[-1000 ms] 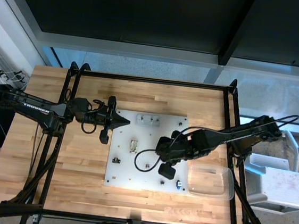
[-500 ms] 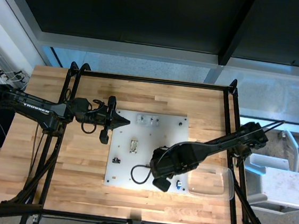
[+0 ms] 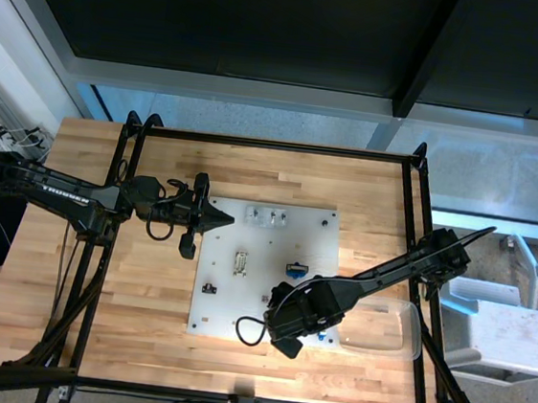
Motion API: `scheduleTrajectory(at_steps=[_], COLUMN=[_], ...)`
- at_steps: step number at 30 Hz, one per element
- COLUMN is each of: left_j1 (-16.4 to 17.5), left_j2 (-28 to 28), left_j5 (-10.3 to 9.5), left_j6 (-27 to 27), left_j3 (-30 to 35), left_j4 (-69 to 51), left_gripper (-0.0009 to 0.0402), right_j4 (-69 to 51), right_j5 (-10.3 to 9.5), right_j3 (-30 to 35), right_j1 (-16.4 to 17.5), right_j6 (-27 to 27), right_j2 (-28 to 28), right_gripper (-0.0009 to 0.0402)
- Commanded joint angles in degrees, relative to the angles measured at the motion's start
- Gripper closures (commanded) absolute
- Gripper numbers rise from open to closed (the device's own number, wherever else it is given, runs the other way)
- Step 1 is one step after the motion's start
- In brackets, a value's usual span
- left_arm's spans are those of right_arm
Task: Unfasten the M12 fastener and place in the container
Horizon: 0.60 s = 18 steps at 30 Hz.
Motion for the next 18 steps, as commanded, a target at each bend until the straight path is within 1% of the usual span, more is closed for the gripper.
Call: scheduleTrajectory(at_steps=[1,3,6,9,11,14,18], left_j1=[0.02,0.0,0.0,0.0,0.02,0.0,0.02], left_j2=[0.0,0.0,0.0,0.0,0.0,0.0,0.0], left_j5=[0.0,0.02,0.0,0.02,0.02,0.02,0.02], left_j6=[0.0,0.0,0.0,0.0,0.0,0.0,0.0], left_j3=[0.02,0.02,0.02,0.02,0.02,0.02,0.02], left_j4=[0.0,0.0,0.0,-0.02,0.0,-0.02,0.0], left_gripper=[0.0393,0.0393,0.0393,0.0393,0.0393,0.0393,0.0393], right_j4=[0.35,0.59,0.44,-1.46,-3.15,-3.54,-3.26], right_j5=[0.04,0.04,0.46,1.6,1.97,2.89,2.95], right_j3=[-0.02,0.07,0.94,2.86,4.48,5.22,5.07], right_j1=[0.39,0.59,0.98,1.31,1.42,1.53,1.57], right_j6=[-0.22,-0.22,-1.03,-1.73,-3.06,-3.08,-2.71], right_j2=[0.55,1.2,2.34,4.02,5.33,6.23,6.97], right_gripper=[0.0385,0.037,0.0335,0.0293,0.0264,0.0225,0.0188])
